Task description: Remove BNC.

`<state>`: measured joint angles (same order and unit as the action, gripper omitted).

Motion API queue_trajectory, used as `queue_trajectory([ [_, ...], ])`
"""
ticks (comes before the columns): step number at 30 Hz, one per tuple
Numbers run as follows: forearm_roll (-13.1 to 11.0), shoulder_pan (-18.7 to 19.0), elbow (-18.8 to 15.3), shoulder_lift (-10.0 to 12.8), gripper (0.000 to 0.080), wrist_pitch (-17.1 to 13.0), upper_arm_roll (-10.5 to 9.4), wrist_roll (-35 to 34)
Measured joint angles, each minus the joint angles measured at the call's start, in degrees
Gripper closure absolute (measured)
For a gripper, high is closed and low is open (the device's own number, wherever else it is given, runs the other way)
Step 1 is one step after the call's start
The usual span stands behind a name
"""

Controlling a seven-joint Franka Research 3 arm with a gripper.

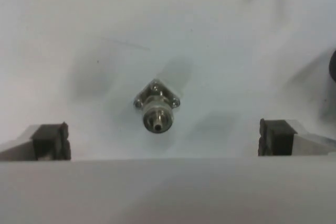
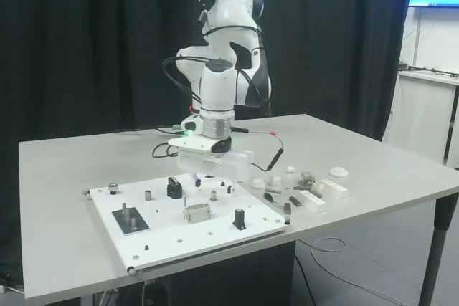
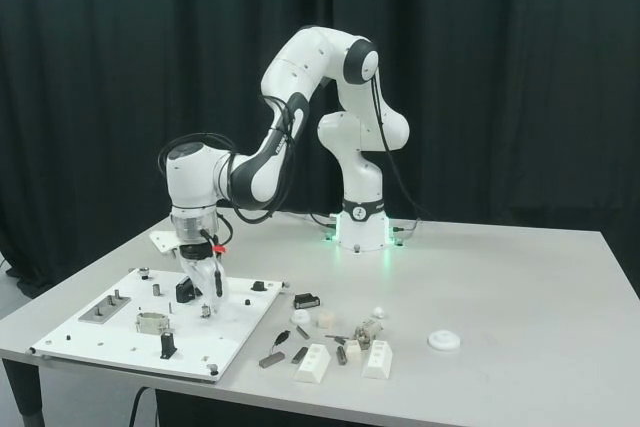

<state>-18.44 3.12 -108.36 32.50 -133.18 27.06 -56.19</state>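
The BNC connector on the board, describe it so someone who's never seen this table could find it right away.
Start at the white board on the near part of the grey table. The gripper hangs open right above the BNC connector, between the fingertips. It is a small upright metal barrel on a square flange with corner screws, unlike the black blocks and the thin pegs nearby.

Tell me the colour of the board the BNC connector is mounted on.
White; the board under the BNC connector shows best in the wrist view.

lab | black curtains [image 3: 100, 97] | grey table [image 3: 520, 287] | white arm [image 3: 300, 77]
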Motion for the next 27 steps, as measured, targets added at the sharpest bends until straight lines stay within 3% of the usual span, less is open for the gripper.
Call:
queue_trajectory([
  [11,-0.13,0.00,-1.24,0.12,0.0003,-2.00,-0.46,0.09],
  [17,-1.56,-0.12,-1.39,0.59,0.0003,-2.71,-0.46,0.09],
  [18,-1.65,-0.14,-1.39,0.67,0.0216,-2.84,-0.46,0.09],
  [22,-1.87,-0.15,-1.39,0.91,0.0216,-3.41,-0.46,0.09],
  [23,-1.95,-0.15,-1.39,0.93,0.0376,-3.51,-0.46,0.09],
  [27,-2.26,-0.15,-1.39,0.96,0.0376,-3.66,-0.46,0.09],
])
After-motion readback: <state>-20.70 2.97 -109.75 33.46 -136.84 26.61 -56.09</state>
